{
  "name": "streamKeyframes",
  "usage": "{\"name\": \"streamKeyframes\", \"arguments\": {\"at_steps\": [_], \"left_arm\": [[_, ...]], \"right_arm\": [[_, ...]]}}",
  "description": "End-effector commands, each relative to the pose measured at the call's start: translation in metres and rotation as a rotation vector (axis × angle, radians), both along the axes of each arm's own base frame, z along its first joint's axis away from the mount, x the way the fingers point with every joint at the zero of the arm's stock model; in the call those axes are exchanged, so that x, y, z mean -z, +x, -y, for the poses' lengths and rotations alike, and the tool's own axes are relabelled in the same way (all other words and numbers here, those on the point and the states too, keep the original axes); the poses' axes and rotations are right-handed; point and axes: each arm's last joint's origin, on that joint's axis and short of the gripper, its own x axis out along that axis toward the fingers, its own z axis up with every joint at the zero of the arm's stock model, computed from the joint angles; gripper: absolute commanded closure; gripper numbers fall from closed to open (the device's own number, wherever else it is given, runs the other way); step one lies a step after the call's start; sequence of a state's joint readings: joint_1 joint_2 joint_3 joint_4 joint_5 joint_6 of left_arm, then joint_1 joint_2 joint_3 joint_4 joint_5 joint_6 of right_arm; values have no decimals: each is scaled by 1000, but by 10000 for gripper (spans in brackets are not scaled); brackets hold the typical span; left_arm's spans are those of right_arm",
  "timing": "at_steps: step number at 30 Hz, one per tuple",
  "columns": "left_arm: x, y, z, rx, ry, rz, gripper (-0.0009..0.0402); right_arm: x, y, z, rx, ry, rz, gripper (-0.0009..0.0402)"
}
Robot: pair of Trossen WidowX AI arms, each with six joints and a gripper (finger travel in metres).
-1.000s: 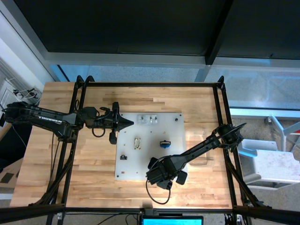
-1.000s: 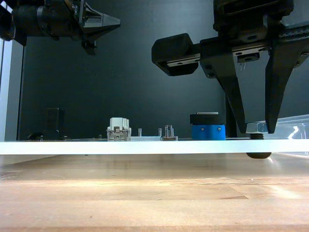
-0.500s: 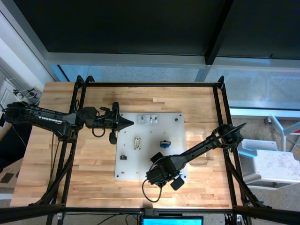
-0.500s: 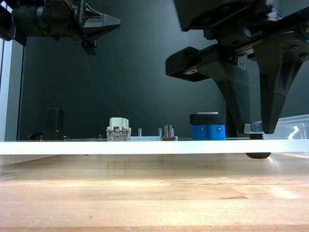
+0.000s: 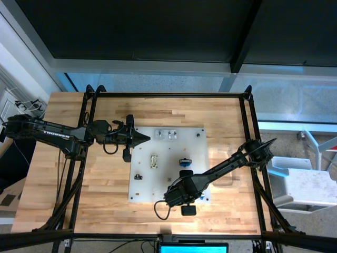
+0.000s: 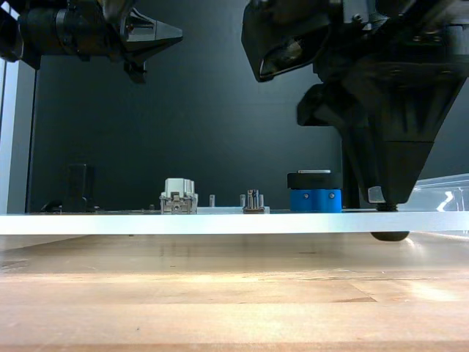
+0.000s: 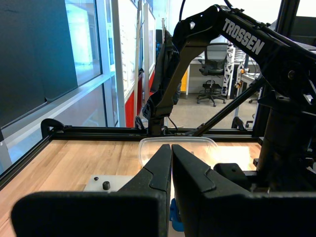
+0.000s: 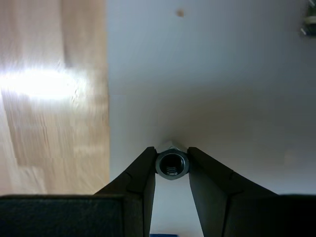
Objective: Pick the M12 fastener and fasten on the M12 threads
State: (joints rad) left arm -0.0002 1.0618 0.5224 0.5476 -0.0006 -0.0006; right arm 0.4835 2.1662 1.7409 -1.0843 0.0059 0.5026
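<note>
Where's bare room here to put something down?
The board's near left corner and the wood table left of it. Crowded near right, where the right gripper clamps the nut; the left gripper hovers shut over the board's far left edge.

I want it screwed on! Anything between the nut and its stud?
Nothing visible: the right end effector holds the nut atop the stud. The left end effector hangs over the board's left edge.

High camera looks down from above the near edge, low camera level at table-top height — both share the flat white plastic board [image 5: 152,184]. Wrist cameras sight along left gripper [image 7: 171,148], board's ten o'clock, and right gripper [image 8: 172,159], five o'clock — close on a small silver hexagonal nut [image 8: 172,166].
</note>
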Motion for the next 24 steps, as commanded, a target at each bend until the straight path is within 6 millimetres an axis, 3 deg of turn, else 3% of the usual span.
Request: {"name": "streamKeyframes", "arguments": {"at_steps": [1, 16, 24], "left_arm": [[0, 0, 0, 0, 0, 0, 393], [0, 0, 0, 0, 0, 0, 393], [0, 0, 0, 0, 0, 0, 393]], "right_arm": [[0, 0, 0, 149, 5, -7, 393], [0, 0, 1, 897, 46, -23, 393], [0, 0, 1, 1211, 66, -28, 393]]}}
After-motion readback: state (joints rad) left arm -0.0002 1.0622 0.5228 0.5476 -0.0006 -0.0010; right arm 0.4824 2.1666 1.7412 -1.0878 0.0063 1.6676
